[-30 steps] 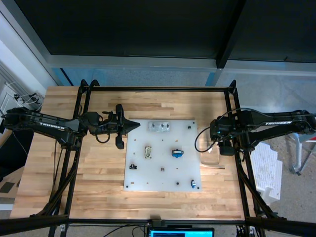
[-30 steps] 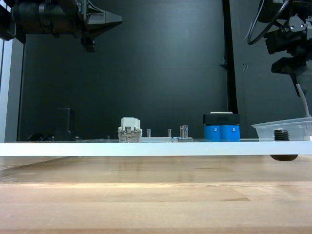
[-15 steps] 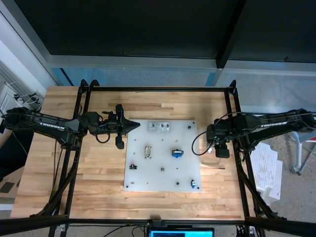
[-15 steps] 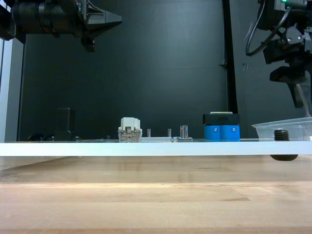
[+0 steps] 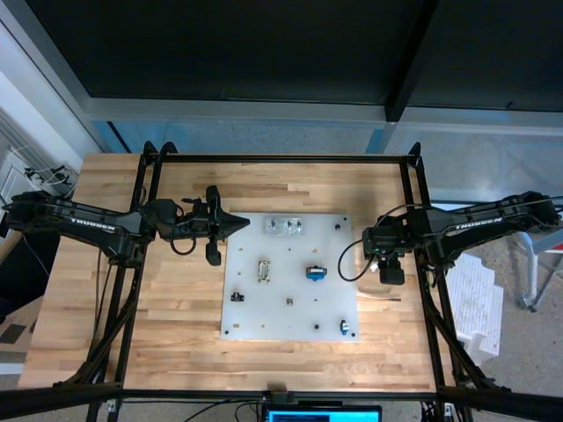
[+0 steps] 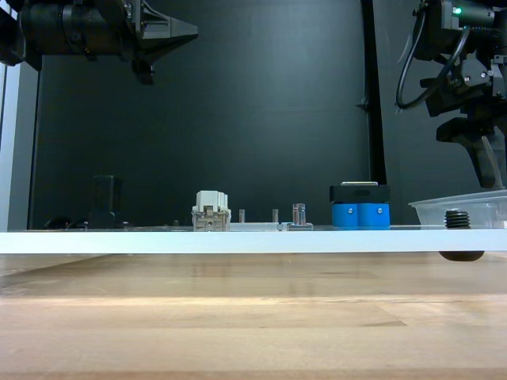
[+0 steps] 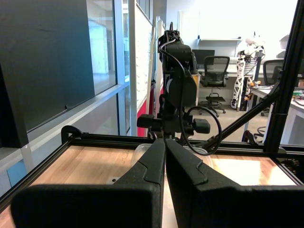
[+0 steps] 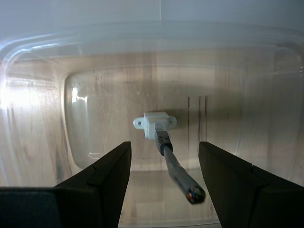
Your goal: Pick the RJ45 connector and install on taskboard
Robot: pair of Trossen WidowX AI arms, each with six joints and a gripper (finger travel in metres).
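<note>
The RJ45 connector (image 8: 154, 124) is a small pale plug with a short grey cable stub, lying on the floor of a clear plastic tray (image 8: 42, 95). My right gripper (image 8: 164, 145) hangs open straight above it, one finger on each side and neither touching. The same gripper (image 5: 388, 266) sits just off the right edge of the white taskboard (image 5: 264, 308) and dips towards the tray (image 6: 467, 210) in the low view. My left gripper (image 5: 242, 225) is shut and empty, held high beside the board's far left corner.
On the taskboard stand a pale grey connector block (image 6: 211, 212), a blue and black part (image 6: 360, 206), small metal posts and another blue part (image 5: 346, 329). The black frame rails (image 5: 281, 159) run round the wooden table. A black knob (image 6: 454, 218) sits near the tray.
The right gripper has come down and slightly left, closer over the tray. The left arm has stayed still.
</note>
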